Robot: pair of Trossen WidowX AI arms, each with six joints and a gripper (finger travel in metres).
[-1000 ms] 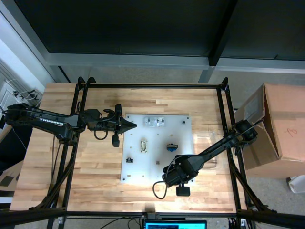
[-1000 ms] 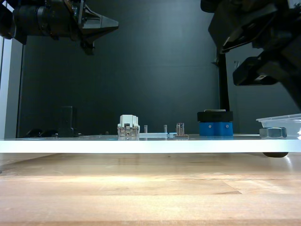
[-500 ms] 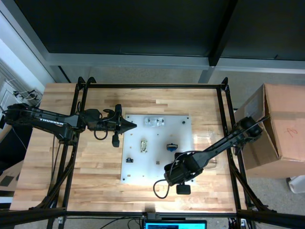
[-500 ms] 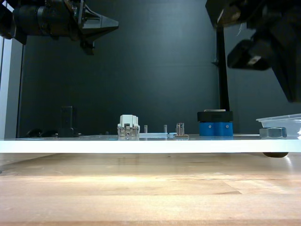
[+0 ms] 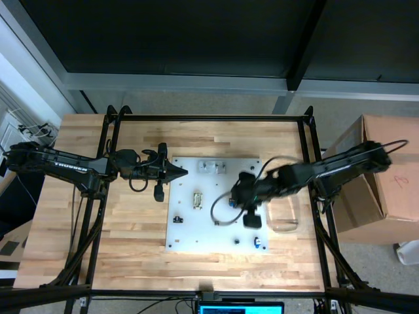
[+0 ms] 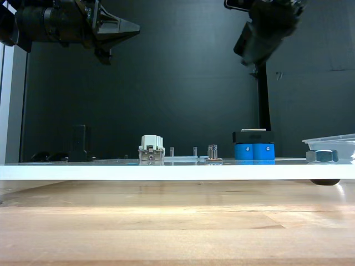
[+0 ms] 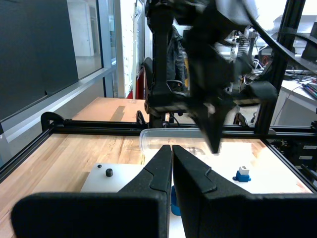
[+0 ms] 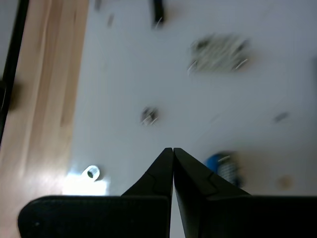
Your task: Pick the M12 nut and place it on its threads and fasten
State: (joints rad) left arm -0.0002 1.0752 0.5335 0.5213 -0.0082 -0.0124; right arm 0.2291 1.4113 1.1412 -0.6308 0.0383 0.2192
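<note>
- I count two arms: the left arm [image 5: 65,163] and the right arm [image 5: 327,169].
- Two grippers, one per arm: the left gripper [image 7: 172,146] and the right gripper [image 8: 172,148], and I see two fingers on each.
- One white board [image 5: 190,232] on one wooden table [image 5: 131,261].
- One silver nut [image 6: 321,156].
- One clear tray [image 5: 288,219].
- One blue block [image 6: 254,151] and one white connector [image 6: 151,150].
- One silver post [image 6: 212,151].
- Two thin pins [image 6: 172,151] in my low view.
- One cardboard box [image 5: 386,176].

M12 nut [image 6: 321,156]: seated or loose, too small to tell
</note>
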